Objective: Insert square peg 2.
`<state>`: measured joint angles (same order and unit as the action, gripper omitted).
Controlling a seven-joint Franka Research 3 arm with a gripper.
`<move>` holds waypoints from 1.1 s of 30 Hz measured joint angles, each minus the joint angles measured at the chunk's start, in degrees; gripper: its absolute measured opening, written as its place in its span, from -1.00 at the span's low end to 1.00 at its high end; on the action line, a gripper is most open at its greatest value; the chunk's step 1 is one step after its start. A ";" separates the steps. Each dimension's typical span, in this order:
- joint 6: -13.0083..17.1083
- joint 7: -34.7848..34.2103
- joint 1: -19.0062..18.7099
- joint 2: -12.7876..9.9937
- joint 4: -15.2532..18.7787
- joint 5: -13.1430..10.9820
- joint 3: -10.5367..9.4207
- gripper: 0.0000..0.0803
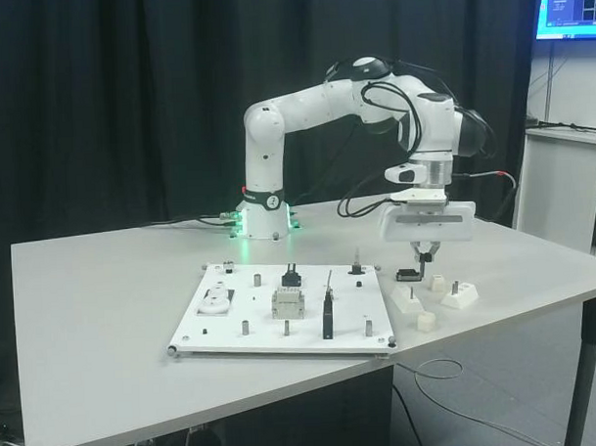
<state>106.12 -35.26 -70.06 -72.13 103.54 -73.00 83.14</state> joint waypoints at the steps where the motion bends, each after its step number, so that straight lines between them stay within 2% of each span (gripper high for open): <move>1: 0.00 0.00 0.00 0.00 -0.06 0.13 0.04 -0.81; 18: 0.00 -3.60 0.16 0.00 0.35 5.15 2.46 -0.81; 25: 0.17 -5.34 0.20 0.01 2.16 6.55 3.53 -0.81; 33: 1.87 -10.34 0.75 0.01 5.51 7.47 4.26 -0.81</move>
<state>107.98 -45.60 -69.31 -72.13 109.05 -65.54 87.40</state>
